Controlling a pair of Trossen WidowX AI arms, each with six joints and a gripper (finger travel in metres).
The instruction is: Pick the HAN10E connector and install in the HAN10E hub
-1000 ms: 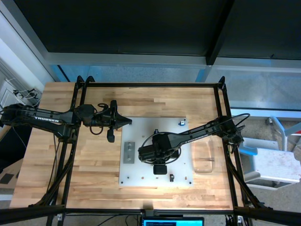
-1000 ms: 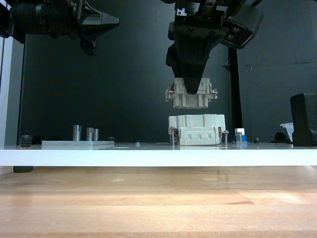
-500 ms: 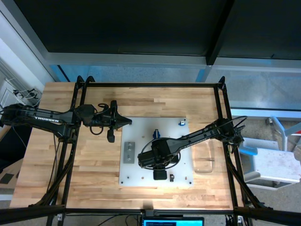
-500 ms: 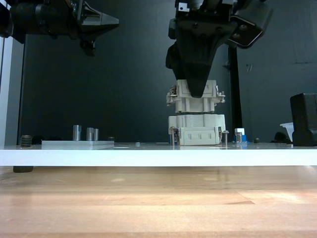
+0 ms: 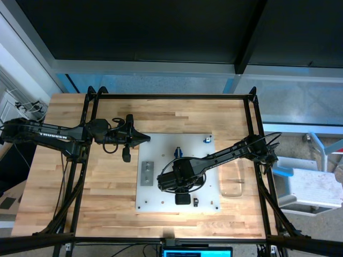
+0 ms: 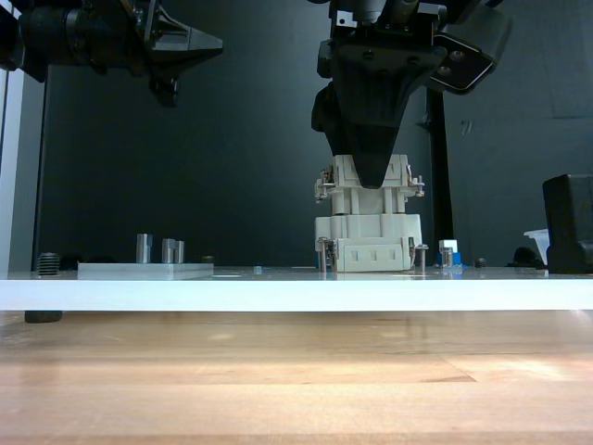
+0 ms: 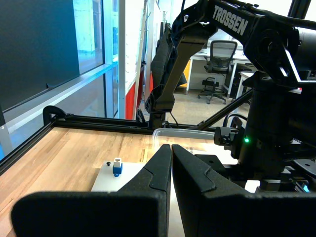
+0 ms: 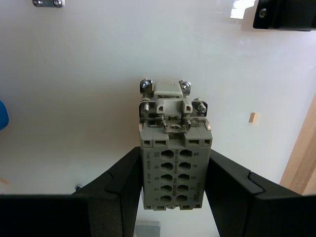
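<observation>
Black fingers of the right gripper are clamped on the long sides of the off-white plug, its two rows of dark numbered holes facing the wrist camera. From table height the plug stands directly on top of the beige socket, touching it; whether it is fully seated cannot be told. The socket is fastened to the white plate on the wooden table, with a grey metal block well apart to its left. The left gripper hangs high near the plate's far left corner, fingers pressed together with nothing between them.
</observation>
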